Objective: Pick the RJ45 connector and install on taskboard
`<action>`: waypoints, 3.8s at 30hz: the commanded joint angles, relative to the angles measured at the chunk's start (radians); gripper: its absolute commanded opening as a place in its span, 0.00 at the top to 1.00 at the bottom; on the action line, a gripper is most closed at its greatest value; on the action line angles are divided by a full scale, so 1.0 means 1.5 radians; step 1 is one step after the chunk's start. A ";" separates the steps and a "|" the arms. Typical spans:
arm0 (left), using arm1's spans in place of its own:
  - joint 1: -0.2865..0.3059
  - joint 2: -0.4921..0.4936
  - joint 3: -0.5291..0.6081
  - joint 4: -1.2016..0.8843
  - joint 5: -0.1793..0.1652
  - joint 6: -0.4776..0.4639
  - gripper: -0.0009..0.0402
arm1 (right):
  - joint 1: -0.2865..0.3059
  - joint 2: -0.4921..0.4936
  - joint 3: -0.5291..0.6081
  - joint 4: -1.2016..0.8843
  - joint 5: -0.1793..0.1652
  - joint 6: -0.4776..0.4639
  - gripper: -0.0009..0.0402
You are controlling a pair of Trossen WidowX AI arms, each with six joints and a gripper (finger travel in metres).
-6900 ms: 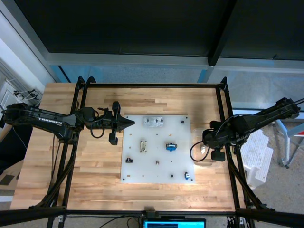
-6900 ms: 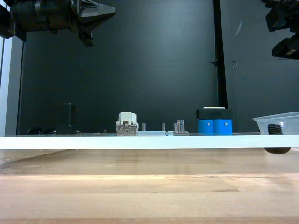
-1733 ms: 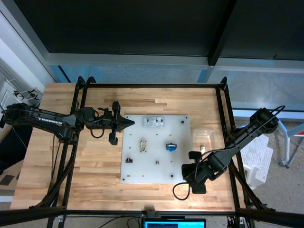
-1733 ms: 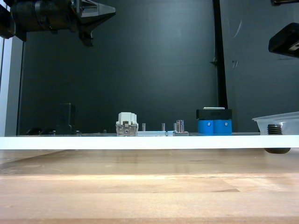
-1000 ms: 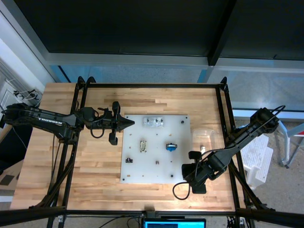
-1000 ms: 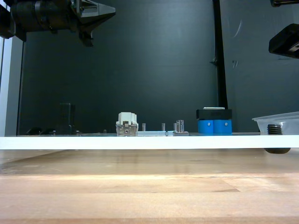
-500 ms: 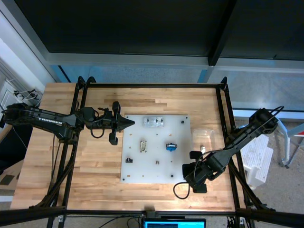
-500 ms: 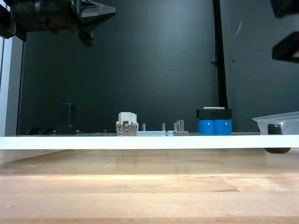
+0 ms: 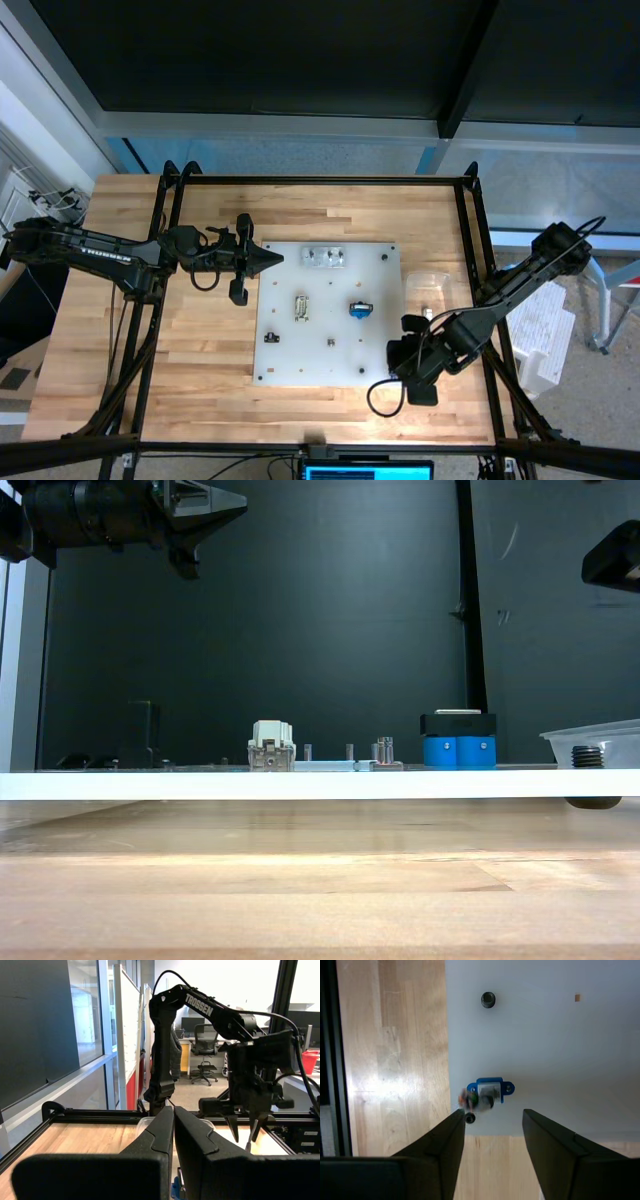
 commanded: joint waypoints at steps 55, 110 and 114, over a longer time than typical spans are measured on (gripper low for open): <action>0.000 0.000 0.000 0.000 0.000 0.000 0.98 | -0.014 -0.102 0.002 -0.052 -0.002 -0.057 0.98; 0.000 0.000 0.000 0.000 0.000 0.000 0.98 | -0.485 -0.292 -0.208 0.687 -0.075 -0.476 0.98; 0.000 0.000 0.000 0.000 0.000 0.000 0.98 | -0.485 -0.297 -0.233 0.731 -0.075 -0.469 0.98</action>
